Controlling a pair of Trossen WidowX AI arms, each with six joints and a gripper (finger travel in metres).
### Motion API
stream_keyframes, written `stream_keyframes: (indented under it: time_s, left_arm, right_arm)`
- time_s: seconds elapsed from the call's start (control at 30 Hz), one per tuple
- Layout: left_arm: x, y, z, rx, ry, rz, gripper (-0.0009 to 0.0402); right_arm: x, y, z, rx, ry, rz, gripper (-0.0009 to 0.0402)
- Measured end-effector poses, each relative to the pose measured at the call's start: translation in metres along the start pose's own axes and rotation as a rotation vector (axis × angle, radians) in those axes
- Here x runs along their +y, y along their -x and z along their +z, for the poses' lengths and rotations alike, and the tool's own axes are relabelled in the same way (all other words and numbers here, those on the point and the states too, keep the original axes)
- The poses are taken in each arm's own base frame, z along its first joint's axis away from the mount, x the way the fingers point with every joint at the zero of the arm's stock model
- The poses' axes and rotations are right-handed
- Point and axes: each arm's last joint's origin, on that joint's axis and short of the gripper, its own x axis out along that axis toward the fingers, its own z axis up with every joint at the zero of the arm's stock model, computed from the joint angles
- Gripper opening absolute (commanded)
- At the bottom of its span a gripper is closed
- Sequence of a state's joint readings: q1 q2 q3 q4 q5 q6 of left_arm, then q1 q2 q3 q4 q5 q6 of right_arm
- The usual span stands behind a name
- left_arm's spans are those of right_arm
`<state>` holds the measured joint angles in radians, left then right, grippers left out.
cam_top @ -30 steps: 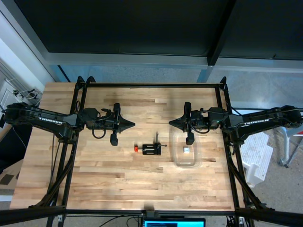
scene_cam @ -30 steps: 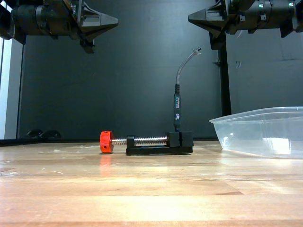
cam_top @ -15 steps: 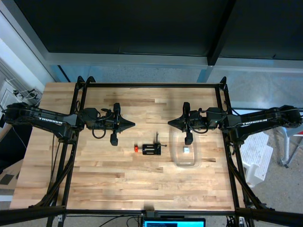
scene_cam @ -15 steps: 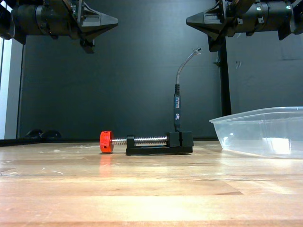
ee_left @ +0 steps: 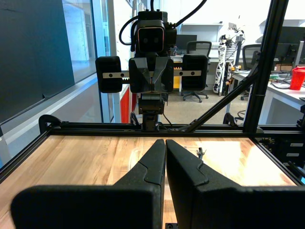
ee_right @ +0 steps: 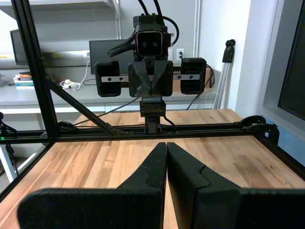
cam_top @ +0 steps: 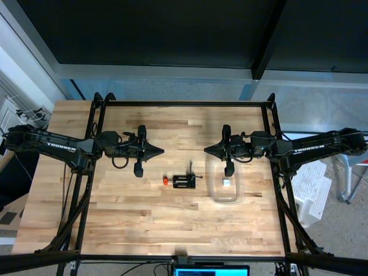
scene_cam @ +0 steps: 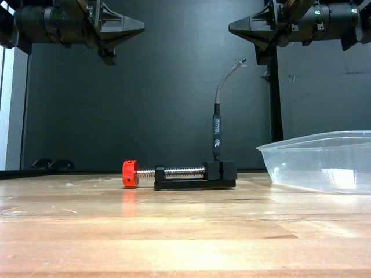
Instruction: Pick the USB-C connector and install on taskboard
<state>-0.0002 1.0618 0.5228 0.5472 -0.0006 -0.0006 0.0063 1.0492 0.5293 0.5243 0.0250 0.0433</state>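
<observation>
The taskboard (cam_top: 184, 182) is a small black block with a red-orange knob (scene_cam: 130, 174), lying mid-table. From the block's right end (scene_cam: 220, 172) a dark USB-C connector (scene_cam: 216, 132) stands upright, with a thin grey cable curling above it. My left gripper (cam_top: 162, 152) hangs shut, high above the table and to the left of the block. My right gripper (cam_top: 205, 150) also hangs shut, high and just right of the block, over the tray's far end. The wrist views show the left gripper (ee_left: 165, 145) and the right gripper (ee_right: 167, 148) with fingers pressed together and nothing between them.
A clear plastic tray (cam_top: 224, 198) sits right of the block and holds a small white square piece (cam_top: 226, 182). A black frame (cam_top: 184, 104) runs around the table's far and side edges. The tray wall (scene_cam: 313, 156) rises well above the block.
The right gripper has edged slightly to the left. The left arm, the block and the connector have not moved.
</observation>
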Motion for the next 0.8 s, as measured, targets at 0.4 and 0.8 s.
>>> stream_keyframes:
  time_s: [0.4,0.8]
  left_arm:
    - [0.0000,0.0000,-0.0001,0.000,0.000,0.000,0.0000]
    - [0.0000,-0.0001,-0.0001,0.000,0.000,0.000,0.0000]
  right_arm:
    - [0.0000,0.0000,0.0011,-0.012,-0.002,0.000,0.0000]
    - [0.0000,0.0001,0.0012,-0.012,-0.001,0.000,0.0000]
